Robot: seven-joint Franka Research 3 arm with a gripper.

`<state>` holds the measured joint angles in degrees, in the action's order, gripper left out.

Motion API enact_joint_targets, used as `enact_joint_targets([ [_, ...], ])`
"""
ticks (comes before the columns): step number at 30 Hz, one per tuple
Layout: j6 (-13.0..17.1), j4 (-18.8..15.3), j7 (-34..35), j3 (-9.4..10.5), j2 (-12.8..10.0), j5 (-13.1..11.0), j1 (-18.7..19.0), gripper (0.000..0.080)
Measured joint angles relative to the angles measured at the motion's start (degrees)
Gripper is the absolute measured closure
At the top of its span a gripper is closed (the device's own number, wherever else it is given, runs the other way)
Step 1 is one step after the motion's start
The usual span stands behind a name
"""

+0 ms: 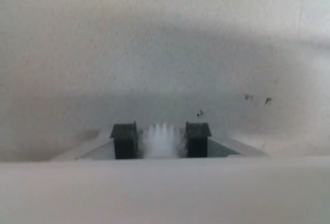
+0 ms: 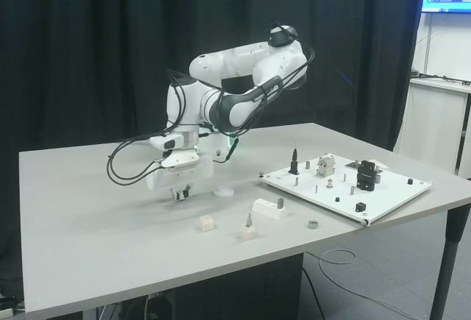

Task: Insert small gear.

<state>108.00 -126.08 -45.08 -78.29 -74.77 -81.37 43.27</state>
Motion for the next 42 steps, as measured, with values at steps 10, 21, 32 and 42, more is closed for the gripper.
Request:
enact_joint_targets([
  [10,-0.9,0.2,0.0,-1.36,0.0,0.9,0.5,0.0602],
  [21,-1.6,0.3,0.0,-1.94,0.0,1.0,0.8,0.0603],
  [32,-5.2,1.4,2.3,-3.47,0.1,0.6,2.0,0.0603],
  [42,-11.7,4.1,8.8,-7.08,0.1,0.3,6.5,0.0603],
])
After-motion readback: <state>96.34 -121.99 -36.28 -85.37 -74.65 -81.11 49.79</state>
